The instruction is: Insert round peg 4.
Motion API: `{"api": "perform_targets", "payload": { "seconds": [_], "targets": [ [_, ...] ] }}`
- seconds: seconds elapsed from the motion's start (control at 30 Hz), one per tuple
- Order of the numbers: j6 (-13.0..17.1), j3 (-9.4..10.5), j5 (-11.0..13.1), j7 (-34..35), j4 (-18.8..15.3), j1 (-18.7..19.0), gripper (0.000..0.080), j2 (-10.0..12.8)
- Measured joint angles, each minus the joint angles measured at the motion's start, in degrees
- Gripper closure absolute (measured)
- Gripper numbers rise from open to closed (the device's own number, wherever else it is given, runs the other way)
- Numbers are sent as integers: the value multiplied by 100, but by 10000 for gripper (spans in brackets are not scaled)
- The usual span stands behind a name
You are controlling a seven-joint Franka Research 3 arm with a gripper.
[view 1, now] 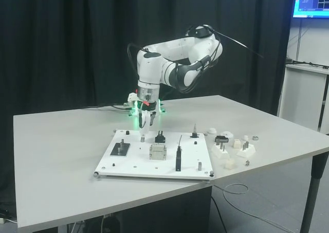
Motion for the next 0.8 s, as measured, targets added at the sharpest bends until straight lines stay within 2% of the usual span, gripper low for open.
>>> {"api": "perform_targets", "payload": {
  "seconds": [0.43, 0.47, 0.73, 0.77, 0.8],
  "targets": [
    [226, 4, 23, 34, -97, 39, 658, 0],
    [238, 2, 23, 34, -100, 41, 408, 0],
    [309, -53, 23, 17, -99, 97, 408, -3],
    [311, -65, 23, 17, -99, 109, 110, -3],
    [312, -79, 23, 17, -98, 122, 29, -3]
  ]
}}
